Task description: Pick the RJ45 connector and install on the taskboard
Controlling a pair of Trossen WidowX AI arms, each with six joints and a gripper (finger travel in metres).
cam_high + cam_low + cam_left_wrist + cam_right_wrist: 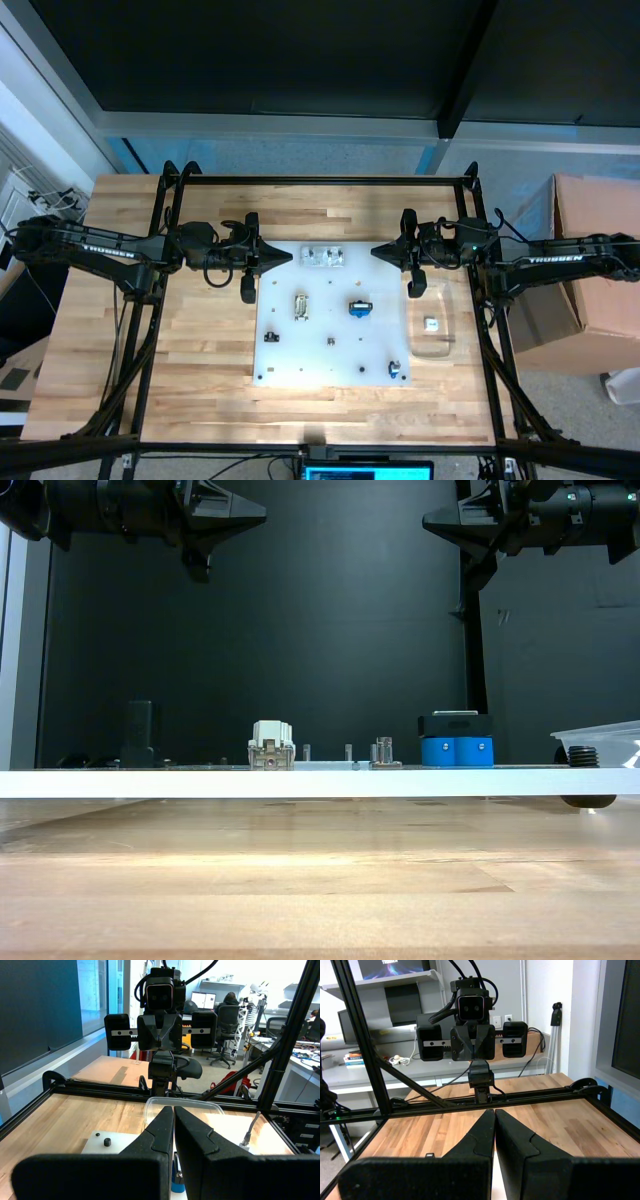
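Note:
The small blue jack [397, 369] sits at the white board's [300, 365] near right corner, and a grey piece covers its top. In the left wrist view a grey cable [251, 1129] rises from that corner with its plug end down, so the connector looks seated in the jack. The white block [432, 324] in the clear tray [445, 348] carries nothing dark and no cable. My left gripper [290, 257] hangs shut and empty, high over the board's far left edge. My right gripper [374, 250] hangs shut and empty, high over the far right edge.
Other parts stand on the board: a blue part [360, 308] mid-right, a pale connector housing [300, 306] and a clear piece [322, 257] at the far edge. A black frame [320, 181] rings the table. A cardboard box [590, 270] stands off to the right.

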